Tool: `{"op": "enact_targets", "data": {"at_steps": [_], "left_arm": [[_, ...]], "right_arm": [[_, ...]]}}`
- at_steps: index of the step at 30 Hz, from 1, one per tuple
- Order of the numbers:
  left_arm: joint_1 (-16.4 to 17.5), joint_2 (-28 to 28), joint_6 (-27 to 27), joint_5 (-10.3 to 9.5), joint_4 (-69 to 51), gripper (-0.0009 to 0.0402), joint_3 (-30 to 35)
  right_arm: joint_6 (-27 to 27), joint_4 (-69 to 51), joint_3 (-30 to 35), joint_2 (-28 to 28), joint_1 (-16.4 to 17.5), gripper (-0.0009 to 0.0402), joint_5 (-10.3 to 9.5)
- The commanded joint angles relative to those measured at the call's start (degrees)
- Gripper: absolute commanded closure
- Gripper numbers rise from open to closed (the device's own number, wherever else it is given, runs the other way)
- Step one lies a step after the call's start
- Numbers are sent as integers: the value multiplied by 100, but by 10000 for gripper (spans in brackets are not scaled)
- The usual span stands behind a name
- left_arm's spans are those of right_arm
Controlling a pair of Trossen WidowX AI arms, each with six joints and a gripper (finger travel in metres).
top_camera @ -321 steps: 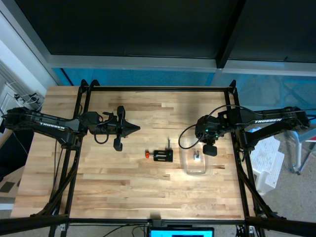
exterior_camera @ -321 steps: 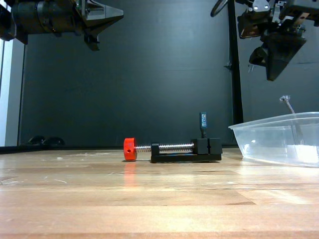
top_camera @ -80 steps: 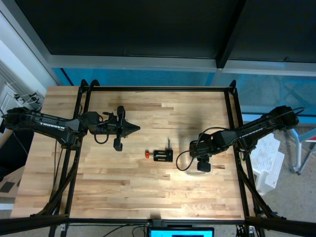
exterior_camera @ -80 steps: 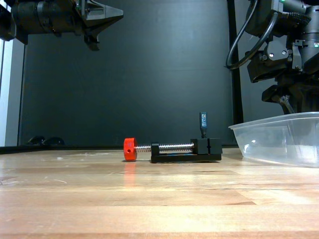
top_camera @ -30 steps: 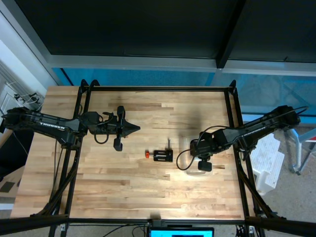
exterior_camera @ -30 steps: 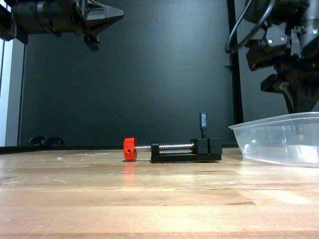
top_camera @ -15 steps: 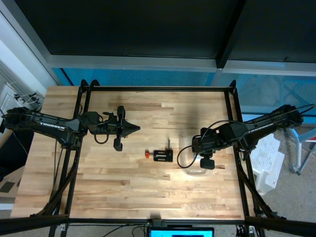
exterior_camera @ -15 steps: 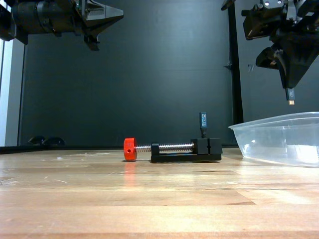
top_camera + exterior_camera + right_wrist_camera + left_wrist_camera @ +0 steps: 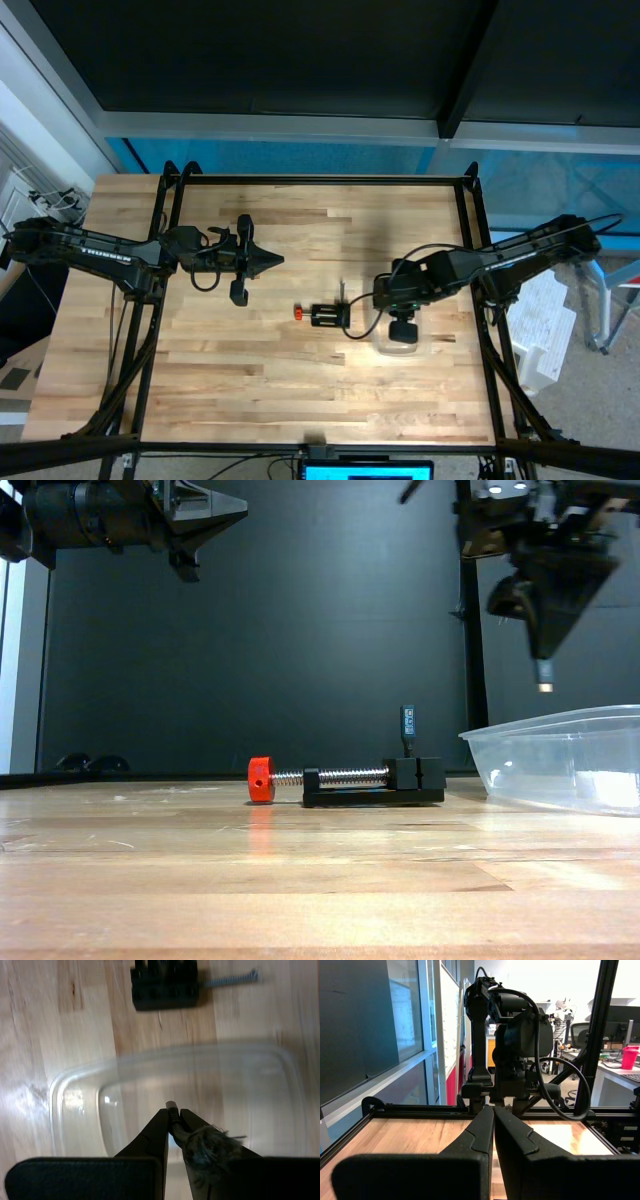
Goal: Pick the usb-c connector and install on the hub
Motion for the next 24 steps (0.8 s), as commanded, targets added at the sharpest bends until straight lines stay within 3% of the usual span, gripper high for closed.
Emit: {"op": "enact_targets", "data": {"at_steps": [1,5,24], "left_arm": [[2,0,2,0,2,393,0],[2,0,2,0,2,393,0],[2,0,2,0,2,393,0]], "right_arm": [[-153,-17,334,258,-66,393,13],[-258,-46,693,562,-142,393,155],[-525,-111,1917,1814,-315,393,293]]}}
